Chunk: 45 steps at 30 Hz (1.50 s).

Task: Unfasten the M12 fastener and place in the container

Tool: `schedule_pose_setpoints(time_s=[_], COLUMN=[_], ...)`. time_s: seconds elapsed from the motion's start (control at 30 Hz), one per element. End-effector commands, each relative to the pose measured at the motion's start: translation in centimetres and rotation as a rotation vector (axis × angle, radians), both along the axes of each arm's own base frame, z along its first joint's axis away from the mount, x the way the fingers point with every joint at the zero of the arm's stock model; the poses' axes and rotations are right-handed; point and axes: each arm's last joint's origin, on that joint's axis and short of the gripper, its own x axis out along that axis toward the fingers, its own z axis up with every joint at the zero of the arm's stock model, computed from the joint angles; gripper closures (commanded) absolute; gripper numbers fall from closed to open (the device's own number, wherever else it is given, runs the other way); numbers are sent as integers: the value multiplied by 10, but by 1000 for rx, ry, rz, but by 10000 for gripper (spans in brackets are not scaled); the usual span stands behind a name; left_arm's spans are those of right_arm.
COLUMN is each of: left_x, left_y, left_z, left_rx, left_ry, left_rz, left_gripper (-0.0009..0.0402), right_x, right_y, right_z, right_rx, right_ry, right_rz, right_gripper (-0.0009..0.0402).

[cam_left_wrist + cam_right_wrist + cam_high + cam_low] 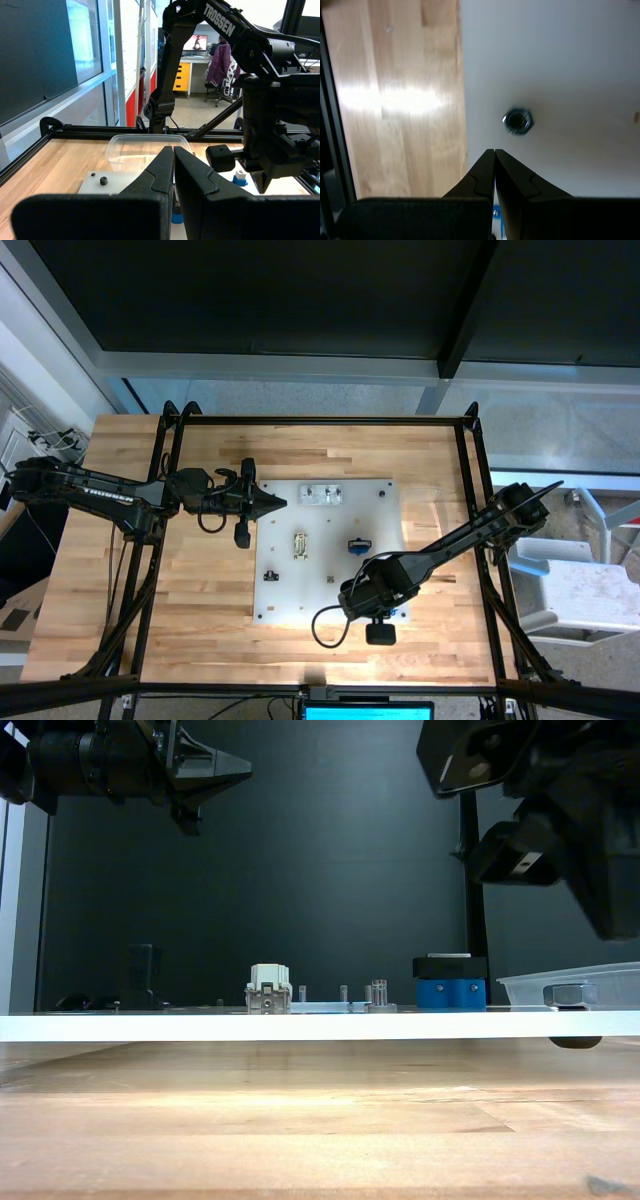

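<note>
R gripper [494, 150]: jaws clenched tip to tip, nothing btwn them. The nut [518, 121] sits just past the tips, a bit to one side, not touching, against the white board [560, 60]. It has a dark centre, but can't tell if it's threaded on its stud. In low view the nut lines up w/ the tub [600, 978], well below the R jaws. High view hides that spot under the R arm [450, 540]. L gripper [173, 149]: jaws clenched, empty, hanging high over the board's far-left side. The tub lies straight ahead of the L tips, well apart, w/ a black peg [103, 180] nearer them.
</note>
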Motion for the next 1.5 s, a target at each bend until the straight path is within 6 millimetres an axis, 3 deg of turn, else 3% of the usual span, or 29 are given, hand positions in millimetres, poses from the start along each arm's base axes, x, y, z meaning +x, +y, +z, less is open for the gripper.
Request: schedule_pose_setpoints(time_s=[0.03,0.53,1.1,1.23,1.5], left_x=[0,0,0,0,0], left_y=[0,0,0,0,0], left_z=[0,0,0,0,0], left_rx=[0,0,0,0,0], left_ry=[0,0,0,0,0], left_rz=[0,0,0,0,0], left_gripper=[393,393,393,393,393], right_x=[2,4,3,-3,-9], right_y=[3,5,2,-9,-10], right_z=[-8,-24,-24,-14,-2], right_rx=[1,-21,-91,-306,-253], right_ry=[6,6,-8,-48,-26], right_rz=[-11,-17,-34,-147,-135], right_gripper=[393,393,393,393,393])
